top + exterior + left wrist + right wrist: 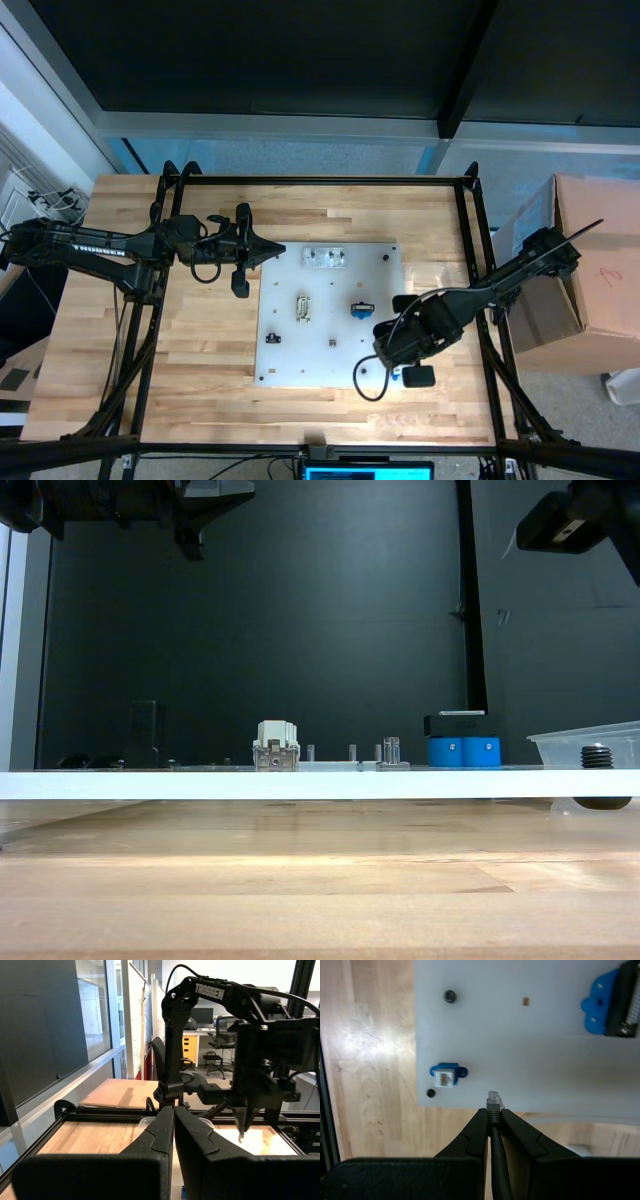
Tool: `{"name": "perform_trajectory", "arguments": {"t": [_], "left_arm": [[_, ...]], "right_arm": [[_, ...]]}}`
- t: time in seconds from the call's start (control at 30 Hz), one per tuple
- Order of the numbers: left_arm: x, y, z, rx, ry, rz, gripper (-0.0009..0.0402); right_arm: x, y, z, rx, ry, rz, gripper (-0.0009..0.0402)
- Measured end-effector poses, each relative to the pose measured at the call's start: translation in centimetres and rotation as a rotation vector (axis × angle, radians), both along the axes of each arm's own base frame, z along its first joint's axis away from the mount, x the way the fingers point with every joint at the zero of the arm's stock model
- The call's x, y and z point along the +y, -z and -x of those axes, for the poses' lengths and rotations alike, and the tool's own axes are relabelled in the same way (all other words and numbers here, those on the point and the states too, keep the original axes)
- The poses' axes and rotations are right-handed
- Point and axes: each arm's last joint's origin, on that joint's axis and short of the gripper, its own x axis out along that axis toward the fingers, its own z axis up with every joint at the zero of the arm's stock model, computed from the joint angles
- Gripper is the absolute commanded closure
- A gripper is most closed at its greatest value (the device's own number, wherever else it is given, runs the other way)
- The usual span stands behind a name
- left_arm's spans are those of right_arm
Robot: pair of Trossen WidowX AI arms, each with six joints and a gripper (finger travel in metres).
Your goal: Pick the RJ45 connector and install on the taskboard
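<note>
A wooden table with a black frame stands before a dark wall, and a cardboard box sits beyond its right edge. The white task board lies flat at the table's centre. The low view shows the board edge-on, with a cream connector block and a blue mount standing on it; neither gripper's tips appear there. Only the left wrist view shows the room level: windows, office desks and the right arm across the table. The left gripper hangs above the board's far left edge, its fingers pressed together with nothing between them. The right gripper hangs above the board's near right corner. Only the right wrist view shows the grasp: the RJ45 connector is held in the right gripper, whose fingers clamp the black cable just behind the plug. The plug projects beyond the fingertips, above the board's edge. It is clear of its seat, the blue socket, which lies near it on the board.
</note>
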Motion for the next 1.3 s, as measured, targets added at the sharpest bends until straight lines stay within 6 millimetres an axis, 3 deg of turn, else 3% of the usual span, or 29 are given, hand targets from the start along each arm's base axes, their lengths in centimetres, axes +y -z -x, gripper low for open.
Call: {"name": "perform_trajectory", "arguments": {"t": [0.43,1.3], "left_arm": [[0.0,0.0,0.0,0.0,0.0,0.0,0.0393],[0.0,0.0,0.0,0.0,0.0,0.0,0.0393]], "right_arm": [[2.5,0.8,-1.3,0.007,0.006,-0.034,0.0393],[3.5,3.2,-1.4,0.03,0.004,-0.021,0.0393]]}}
